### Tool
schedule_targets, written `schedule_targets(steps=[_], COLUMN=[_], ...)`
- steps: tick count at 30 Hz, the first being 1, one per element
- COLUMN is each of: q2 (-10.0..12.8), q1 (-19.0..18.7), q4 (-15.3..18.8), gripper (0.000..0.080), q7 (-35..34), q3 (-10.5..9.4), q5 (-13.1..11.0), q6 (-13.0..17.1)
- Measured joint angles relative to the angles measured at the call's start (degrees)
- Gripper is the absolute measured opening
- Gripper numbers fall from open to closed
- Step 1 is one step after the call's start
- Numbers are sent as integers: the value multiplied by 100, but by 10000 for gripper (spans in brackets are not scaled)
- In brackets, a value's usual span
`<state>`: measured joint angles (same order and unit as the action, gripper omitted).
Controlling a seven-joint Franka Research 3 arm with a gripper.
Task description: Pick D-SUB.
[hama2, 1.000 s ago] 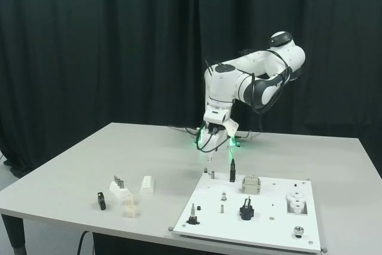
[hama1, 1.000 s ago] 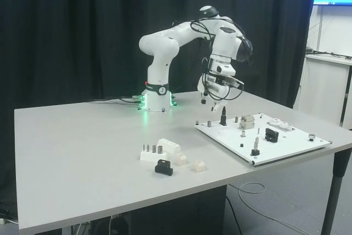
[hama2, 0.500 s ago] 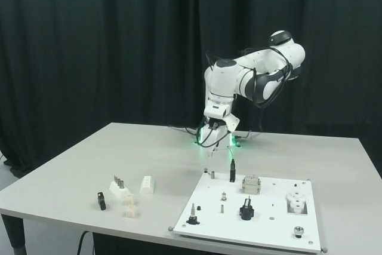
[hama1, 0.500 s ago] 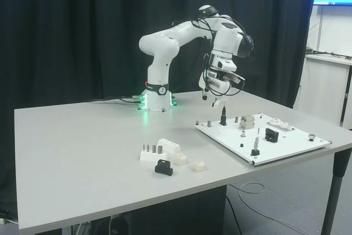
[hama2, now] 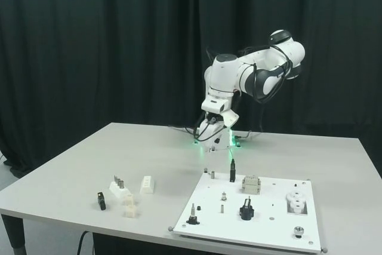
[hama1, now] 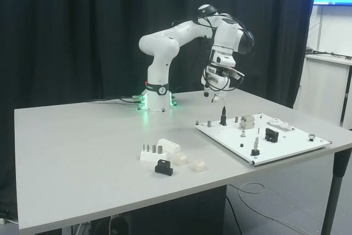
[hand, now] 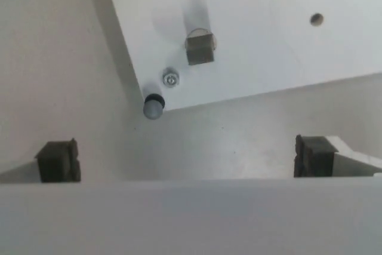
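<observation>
Arm raised over the white board's (hama2: pixel 262 219) far corner.
Gripper (hand: pixel 185 158): fingers spread, grasping nothing. Board at lower right carries grey connector (hama2: pixel 251 184), black plug (hama2: pixel 232 170), pegs.

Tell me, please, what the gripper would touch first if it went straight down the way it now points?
Most likely bare grey table, just off the corner of the white board. In the wrist view the gripper looks at table beside that corner's grey foot. Depth is unclear, so it might clip the board's edge.

The grey table (hama1: pixel 82 141) bears a white board (hama1: pixel 286 141) and small parts (hama1: pixel 168 155).
</observation>
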<state>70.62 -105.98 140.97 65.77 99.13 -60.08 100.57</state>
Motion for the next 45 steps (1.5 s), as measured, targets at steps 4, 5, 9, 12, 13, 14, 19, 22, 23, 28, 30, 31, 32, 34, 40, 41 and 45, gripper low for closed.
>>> schedule_targets(steps=[4, 5, 9, 12, 13, 14, 19, 22, 23, 28, 30, 31, 32, 34, 40, 41, 45], q2=[0, 0, 0, 0, 0, 0, 0, 0, 0, 0, -1, -1, -1, -1, -1, -1, 0], q1=[6, 13, 61, 122, 144, 175, 344, 463, 503, 766, 889, 960, 1032, 1179, 1657, 1736, 2071], q4=[-34, -46, -102, -141, -153, -168, -249, -303, -321, -453, -513, -548, -585, -656, -902, -941, -1115], gripper=[800, 800, 800, 800, 800, 800, 800, 800, 800, 800, 800, 800, 800, 800, 800, 800, 800], q7=[-436, -560, -890, -1201, -1328, -1501, -2128, -2306, -2345, -2454, -2454, -2454, -2454, -2454, -2296, -2255, -2105], q3=[57, 70, 103, 105, 105, 104, 89, 71, 64, 2, -31, -52, -75, -120, -289, -319, -449], q5=[5, 5, 5, 2, 1, 0, -7, -18, -24, -60, -80, -90, -99, -104, -104, -104, -103], q6=[1, 3, 50, 145, 171, 204, 399, 525, 568, 782, 849, 882, 917, 979, 1166, 1192, 1273])
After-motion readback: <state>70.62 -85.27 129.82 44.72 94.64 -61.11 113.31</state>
